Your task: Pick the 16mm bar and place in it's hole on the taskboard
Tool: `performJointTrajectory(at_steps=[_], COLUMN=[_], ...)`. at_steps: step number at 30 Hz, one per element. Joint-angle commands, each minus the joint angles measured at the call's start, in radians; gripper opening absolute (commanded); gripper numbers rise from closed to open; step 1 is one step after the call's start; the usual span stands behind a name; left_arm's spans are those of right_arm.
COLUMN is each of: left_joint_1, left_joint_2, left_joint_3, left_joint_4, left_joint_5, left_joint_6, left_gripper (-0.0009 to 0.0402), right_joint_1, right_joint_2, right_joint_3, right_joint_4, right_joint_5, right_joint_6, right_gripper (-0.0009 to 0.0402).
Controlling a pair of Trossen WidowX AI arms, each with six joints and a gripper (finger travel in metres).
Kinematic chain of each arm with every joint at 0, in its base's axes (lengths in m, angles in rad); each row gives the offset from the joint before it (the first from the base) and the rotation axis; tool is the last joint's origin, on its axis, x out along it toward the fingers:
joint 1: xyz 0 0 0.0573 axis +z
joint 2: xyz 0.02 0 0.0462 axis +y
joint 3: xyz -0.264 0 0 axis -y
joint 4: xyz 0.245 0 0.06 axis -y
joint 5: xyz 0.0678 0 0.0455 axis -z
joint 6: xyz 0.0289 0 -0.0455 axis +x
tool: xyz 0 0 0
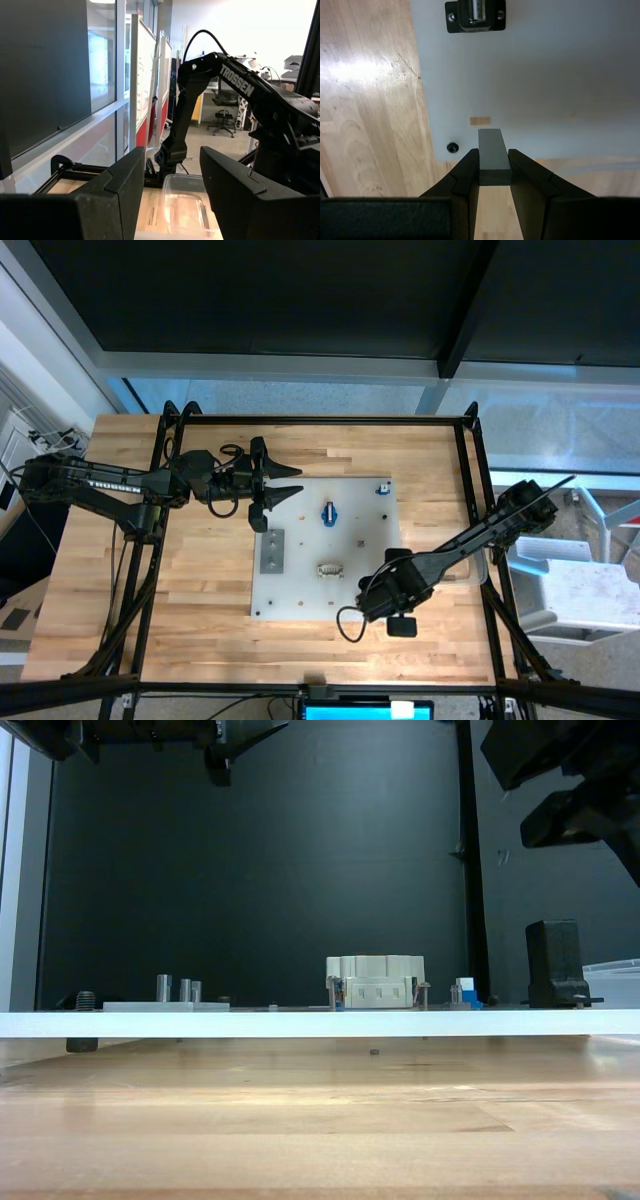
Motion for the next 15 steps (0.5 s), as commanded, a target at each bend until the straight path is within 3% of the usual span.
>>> performJointTrajectory(at_steps=[1, 15], left_joint_1=[0.000, 0.000], left_joint_2=[0.000, 0.000], left_joint_3=[0.000, 0.000], left_joint_4=[0.000, 0.000], left_joint_5=[0.000, 0.000], left_joint_6=[0.000, 0.000], left_gripper=[0.0149, 0.0149], right_joint_1=[0.003, 0.006], right_joint_2=[0.018, 0.023], right_joint_3=[0.000, -0.027], right_joint_4=[0.014, 0.066], right_joint_5=[-0.003, 0.001], right_joint_6=[0.000, 0.011], right_gripper=[0.0000, 0.0000])
